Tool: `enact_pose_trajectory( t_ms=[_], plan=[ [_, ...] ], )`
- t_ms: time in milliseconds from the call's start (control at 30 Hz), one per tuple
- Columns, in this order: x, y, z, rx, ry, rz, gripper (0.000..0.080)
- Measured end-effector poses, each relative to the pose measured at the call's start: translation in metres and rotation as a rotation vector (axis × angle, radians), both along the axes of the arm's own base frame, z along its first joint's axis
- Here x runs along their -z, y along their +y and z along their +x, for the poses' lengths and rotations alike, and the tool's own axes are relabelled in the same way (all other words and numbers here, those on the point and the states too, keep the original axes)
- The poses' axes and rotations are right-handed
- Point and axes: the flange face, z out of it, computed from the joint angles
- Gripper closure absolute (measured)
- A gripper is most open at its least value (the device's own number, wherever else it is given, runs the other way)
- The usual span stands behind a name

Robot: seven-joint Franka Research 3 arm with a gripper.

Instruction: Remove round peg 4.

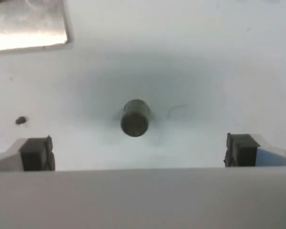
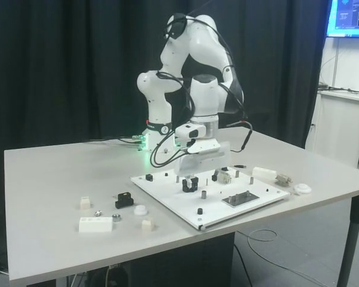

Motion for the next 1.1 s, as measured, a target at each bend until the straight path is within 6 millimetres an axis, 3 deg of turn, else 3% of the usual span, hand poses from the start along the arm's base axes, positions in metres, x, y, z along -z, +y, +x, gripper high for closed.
enact_pose_trajectory(
  t_ms=[367,667,1100],
  plan=[
    [0.003,0.002,-0.008,0.005,-0.032,-0.086,0.0003],
    [0.002,-0.004,-0.008,0.015,-0.038,-0.084,0.0003],
    [0.008,0.004,-0.006,0.022,-0.039,-0.058,0.0003]
  ],
)
